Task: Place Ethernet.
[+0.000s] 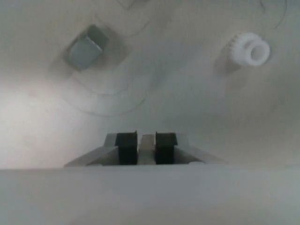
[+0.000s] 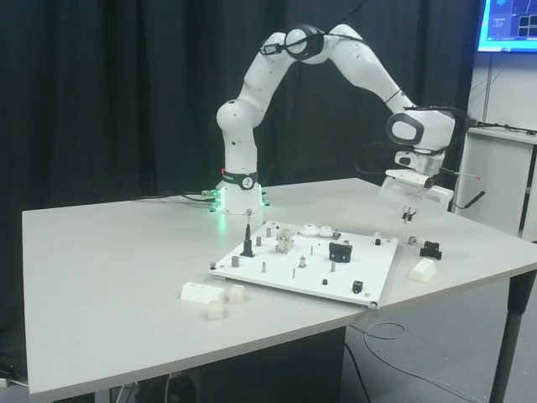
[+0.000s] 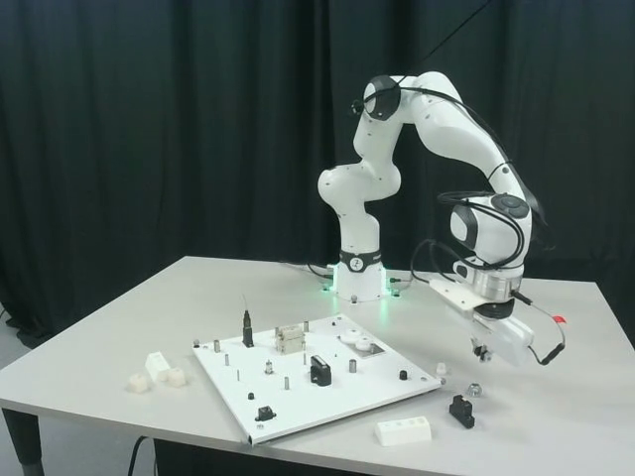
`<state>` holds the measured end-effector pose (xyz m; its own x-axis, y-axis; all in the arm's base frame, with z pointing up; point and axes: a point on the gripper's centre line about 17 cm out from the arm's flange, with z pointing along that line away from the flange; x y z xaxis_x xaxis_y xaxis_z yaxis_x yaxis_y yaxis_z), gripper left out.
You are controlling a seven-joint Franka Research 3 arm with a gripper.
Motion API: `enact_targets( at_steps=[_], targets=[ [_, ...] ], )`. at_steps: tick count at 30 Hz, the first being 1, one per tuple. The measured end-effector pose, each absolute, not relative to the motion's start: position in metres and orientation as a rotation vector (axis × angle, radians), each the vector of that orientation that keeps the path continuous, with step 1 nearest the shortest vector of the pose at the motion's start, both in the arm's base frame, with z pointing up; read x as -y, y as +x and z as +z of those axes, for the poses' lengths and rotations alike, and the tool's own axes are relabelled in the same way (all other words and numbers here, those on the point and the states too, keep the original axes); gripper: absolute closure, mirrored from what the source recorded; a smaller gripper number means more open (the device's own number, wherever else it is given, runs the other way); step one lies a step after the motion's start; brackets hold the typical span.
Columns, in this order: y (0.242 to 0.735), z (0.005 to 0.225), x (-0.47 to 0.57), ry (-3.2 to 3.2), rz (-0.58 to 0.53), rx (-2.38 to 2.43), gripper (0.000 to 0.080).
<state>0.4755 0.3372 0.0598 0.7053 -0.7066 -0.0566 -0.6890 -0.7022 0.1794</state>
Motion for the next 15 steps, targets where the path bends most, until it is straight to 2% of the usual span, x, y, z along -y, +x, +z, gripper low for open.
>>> enact_targets(
  at_steps=[10, 11, 12, 15],
  targets=[
    [0.4728, 0.0609, -0.3422, 2.777, -0.169, 1.125, 0.0725],
    [0.4731, 0.0615, -0.3422, 2.778, -0.167, 1.124, 0.0471],
    [0.4734, 0.0621, -0.3423, 2.778, -0.165, 1.124, 0.0178],
    [0.4742, 0.0646, -0.3423, 2.782, -0.159, 1.121, 0.0178]
  ],
)
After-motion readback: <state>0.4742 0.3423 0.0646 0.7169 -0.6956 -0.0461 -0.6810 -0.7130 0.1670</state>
